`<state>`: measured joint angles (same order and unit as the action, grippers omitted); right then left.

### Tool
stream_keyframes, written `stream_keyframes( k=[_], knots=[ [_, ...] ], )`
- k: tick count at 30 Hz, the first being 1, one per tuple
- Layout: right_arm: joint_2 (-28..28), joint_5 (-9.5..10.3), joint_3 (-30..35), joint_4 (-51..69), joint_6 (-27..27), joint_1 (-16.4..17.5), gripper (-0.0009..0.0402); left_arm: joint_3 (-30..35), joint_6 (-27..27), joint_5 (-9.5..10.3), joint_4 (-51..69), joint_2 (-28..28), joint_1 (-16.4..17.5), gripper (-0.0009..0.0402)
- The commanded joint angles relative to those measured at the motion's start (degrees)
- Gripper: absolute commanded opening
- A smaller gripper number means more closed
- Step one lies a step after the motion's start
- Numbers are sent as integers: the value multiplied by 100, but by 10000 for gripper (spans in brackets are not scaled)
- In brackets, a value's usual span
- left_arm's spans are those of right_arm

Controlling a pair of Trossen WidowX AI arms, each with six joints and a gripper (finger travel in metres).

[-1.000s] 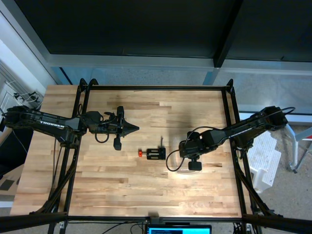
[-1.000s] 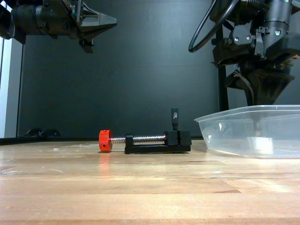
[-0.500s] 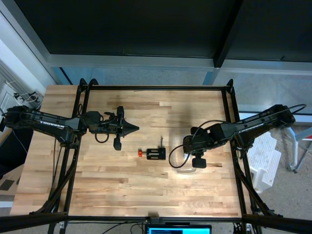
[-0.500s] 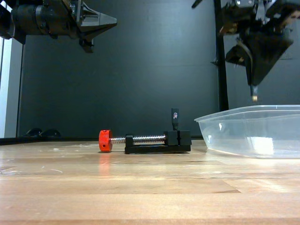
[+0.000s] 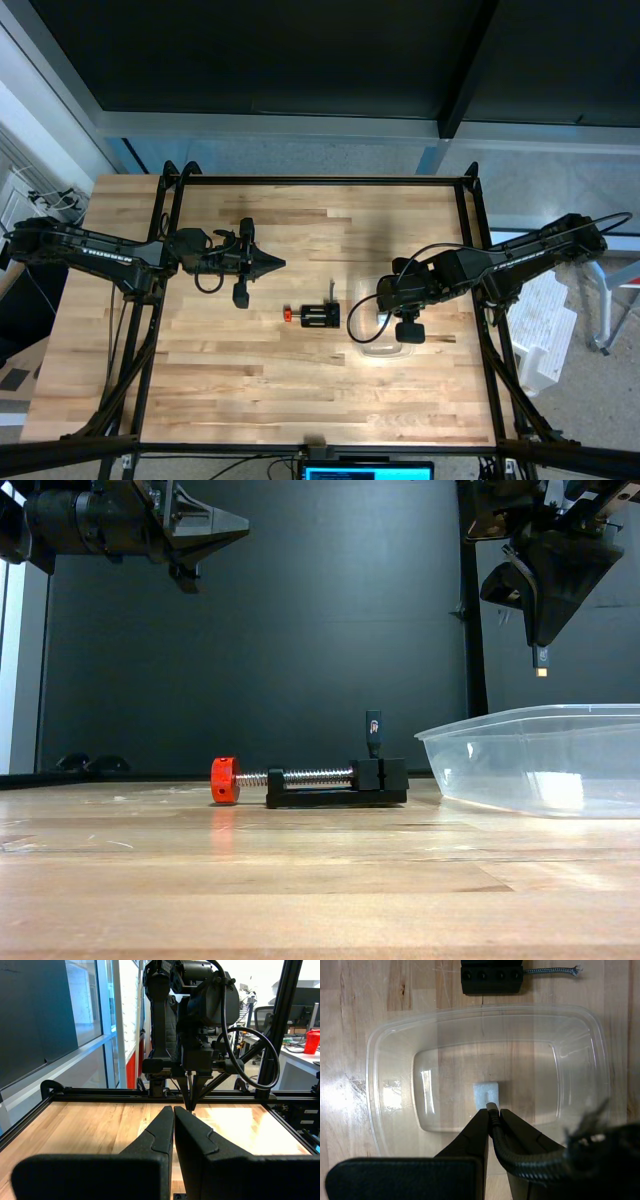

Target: Pick the USB-C connector and install on taskboard

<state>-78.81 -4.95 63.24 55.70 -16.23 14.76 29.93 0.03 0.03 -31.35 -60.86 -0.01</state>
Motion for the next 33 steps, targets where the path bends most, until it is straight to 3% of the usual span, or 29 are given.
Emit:
stream_keyframes(
  k=[1,5,15,33],
  knots=[
    [-9,-11,0,-20,-31,-7,0,2,0,0,0,0,0,0],
    [-48,-149,0,-37,-31,-15,0,2,0,0,0,0,0,0],
    [-376,-144,221,-181,2,-83,0,2,0,0,2,0,0,0],
    [-1810,-142,1624,-190,52,-341,0,2,0,0,0,0,0,0]
  ],
)
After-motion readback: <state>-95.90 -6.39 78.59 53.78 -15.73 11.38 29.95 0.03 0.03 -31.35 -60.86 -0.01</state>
